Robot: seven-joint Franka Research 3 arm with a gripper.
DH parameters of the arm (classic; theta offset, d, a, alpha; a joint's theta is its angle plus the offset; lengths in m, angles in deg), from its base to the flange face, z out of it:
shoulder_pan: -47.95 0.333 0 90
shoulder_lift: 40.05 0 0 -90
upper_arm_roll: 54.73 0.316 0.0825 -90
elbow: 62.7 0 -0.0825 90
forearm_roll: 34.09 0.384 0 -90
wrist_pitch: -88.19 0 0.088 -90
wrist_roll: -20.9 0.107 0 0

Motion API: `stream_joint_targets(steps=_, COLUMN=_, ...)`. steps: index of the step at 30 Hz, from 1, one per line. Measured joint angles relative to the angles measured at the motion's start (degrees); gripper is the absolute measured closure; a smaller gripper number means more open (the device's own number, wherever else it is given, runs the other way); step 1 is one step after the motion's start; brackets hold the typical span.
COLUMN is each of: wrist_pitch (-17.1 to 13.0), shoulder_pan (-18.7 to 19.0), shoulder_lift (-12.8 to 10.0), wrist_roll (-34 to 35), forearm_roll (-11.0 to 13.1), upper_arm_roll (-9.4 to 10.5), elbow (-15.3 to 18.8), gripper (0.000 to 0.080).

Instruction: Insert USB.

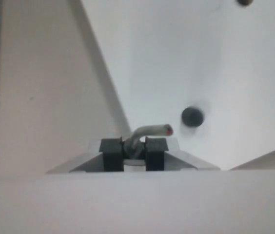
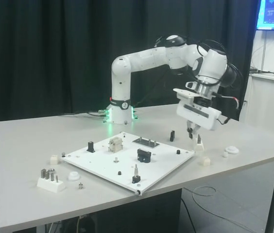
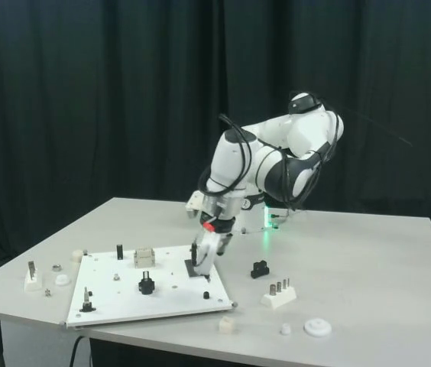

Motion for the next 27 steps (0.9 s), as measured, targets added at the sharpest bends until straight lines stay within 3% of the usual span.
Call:
stream_joint_targets(steps=14, wrist_pitch=-0.2, shoulder_pan=2.3, shoulder_lift=0.3, wrist_roll=-11.7, forearm_roll=-0.9, upper_arm_roll=-5.11, elbow=8.6, gripper=0.0711)
stream_joint_targets(steps=27, wrist_pitch=-5.0, shoulder_pan=3.0, shoulder_lift=0.6, wrist_roll=-25.0, forearm_roll=-0.9, upper_arm_roll=-7.77, elbow=16.3, gripper=0.0711)
